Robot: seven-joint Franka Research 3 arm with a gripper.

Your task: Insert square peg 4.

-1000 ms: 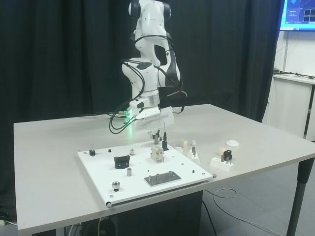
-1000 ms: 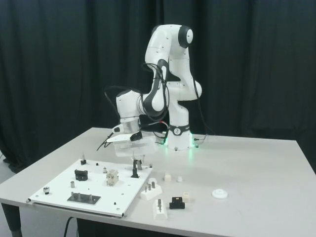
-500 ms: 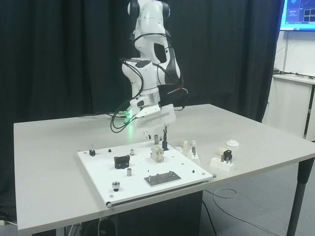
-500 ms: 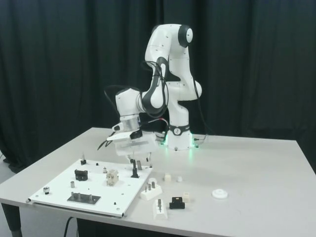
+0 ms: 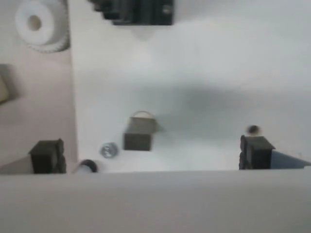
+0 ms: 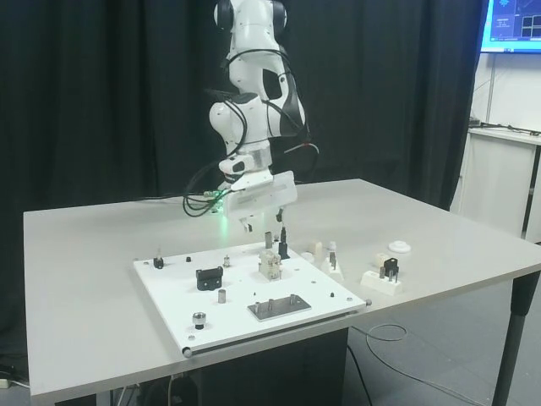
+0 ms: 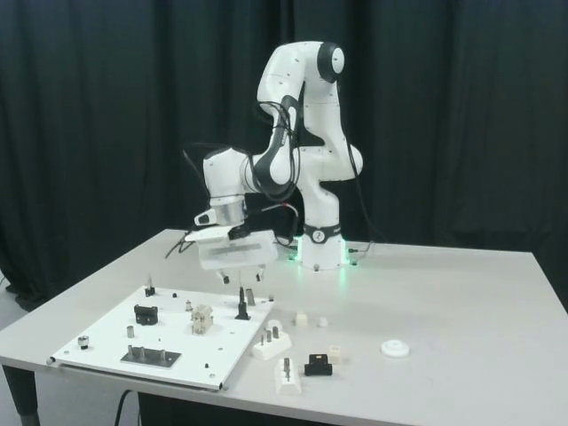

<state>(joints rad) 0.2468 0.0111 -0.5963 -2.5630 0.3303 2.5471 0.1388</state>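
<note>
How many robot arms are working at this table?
1. The white arm is bolted on the grey table, reaching over the white board. Neither room view shows another, though one could be out of frame.
</note>
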